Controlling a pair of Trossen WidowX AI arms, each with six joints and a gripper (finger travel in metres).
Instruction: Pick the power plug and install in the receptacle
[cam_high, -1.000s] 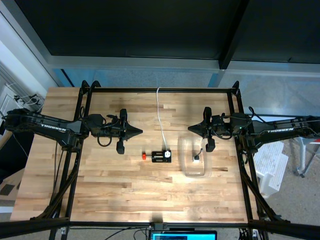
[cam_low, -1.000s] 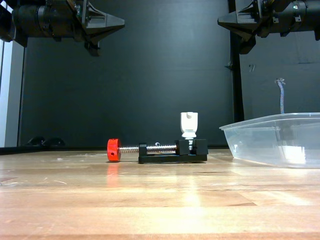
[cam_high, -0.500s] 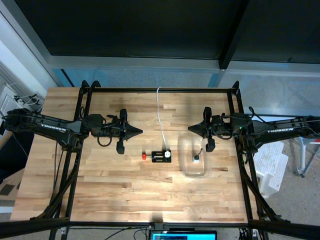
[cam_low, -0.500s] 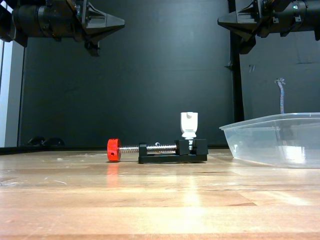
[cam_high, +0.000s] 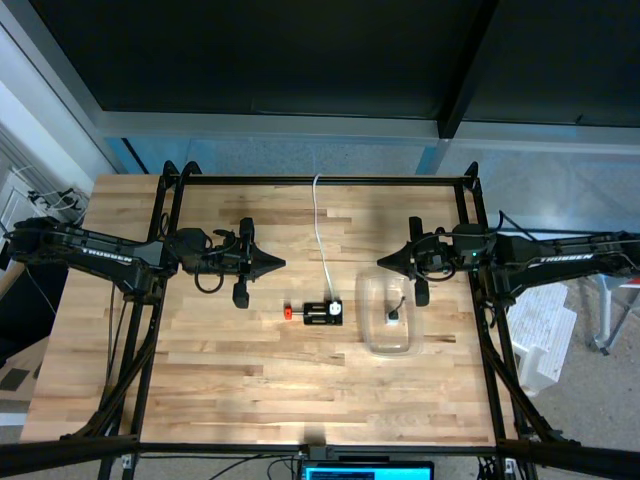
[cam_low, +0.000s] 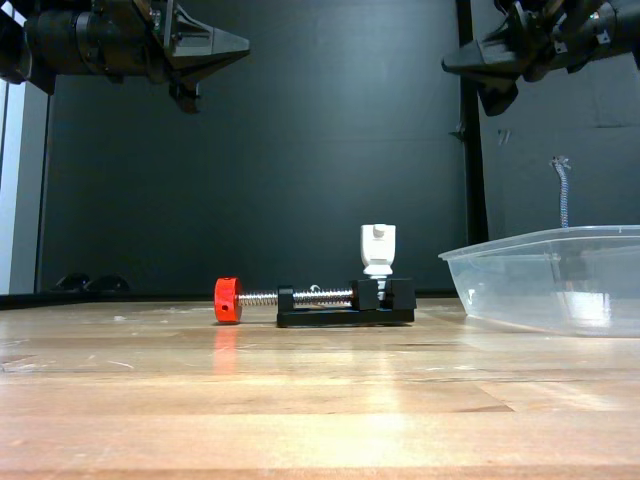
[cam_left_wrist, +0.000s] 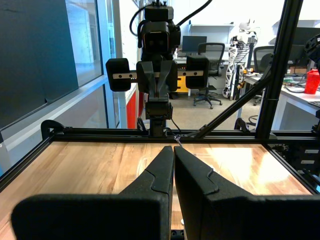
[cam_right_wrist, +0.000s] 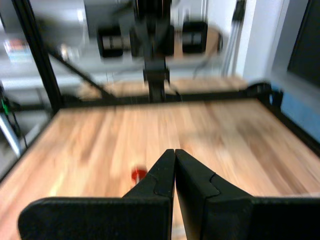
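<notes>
Both my end effectors are clenched on nothing, high over the desk (cam_high: 250, 370); the power plug lies in the tray.
The clear tray (cam_high: 390, 350) sits at the right side of the desk, and my right end effector (cam_high: 382, 262) hovers just over its far edge, fingers pressed together. My left end effector (cam_high: 280, 264) is also clenched and is well apart from everything. The black vise (cam_high: 322, 313) holds the white receptacle (cam_low: 378, 245) upright, just beside the tray. The power plug (cam_high: 393, 319) is tiny, so I judge it light, stiff and a little slippery. I think I should come from above, between the tray walls, and grasp the sides of its body, not its thin cord.
</notes>
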